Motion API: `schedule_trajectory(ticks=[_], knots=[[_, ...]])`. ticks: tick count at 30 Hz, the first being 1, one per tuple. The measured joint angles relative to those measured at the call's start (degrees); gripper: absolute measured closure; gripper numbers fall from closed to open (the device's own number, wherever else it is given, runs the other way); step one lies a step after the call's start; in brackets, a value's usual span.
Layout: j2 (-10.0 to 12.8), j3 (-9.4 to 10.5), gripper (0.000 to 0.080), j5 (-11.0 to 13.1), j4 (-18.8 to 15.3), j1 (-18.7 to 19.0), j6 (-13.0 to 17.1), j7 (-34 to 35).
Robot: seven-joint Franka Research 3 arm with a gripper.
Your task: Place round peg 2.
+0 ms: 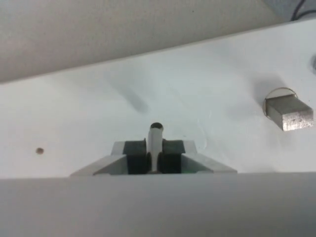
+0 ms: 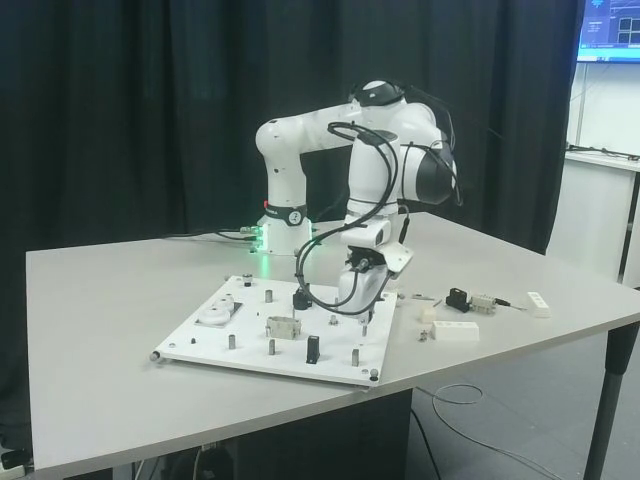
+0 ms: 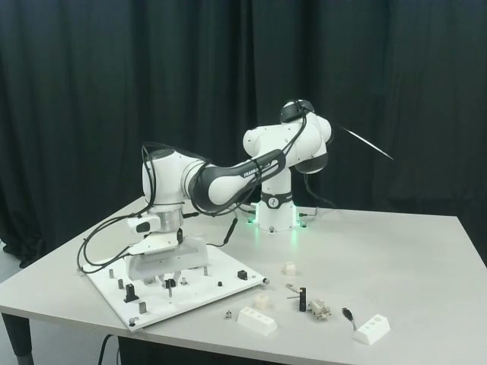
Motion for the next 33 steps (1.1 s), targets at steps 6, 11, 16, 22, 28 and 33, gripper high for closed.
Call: schedule_trajectory(ticks=[6,11,16,22,28,33], knots=[[0.0,-0.04,0.0741,0.0,0.1,0.0,0.0,0.0],[0.1,-0.02,0.0741,0.0,0.1,-0.1,0.1,0.0],[0.1,0.11,0.0741,0.0,0.3,-0.2,0.1,0.0],[0.1,0.40,0.0741,0.3,0.7,-0.2,0.1,0.0],[-0.1,0.70,0.0741,1.9,1.2,0.5,-1.3,0.3],[-0.5,0.70,0.0741,2.6,1.2,2.1,-3.7,1.2]])
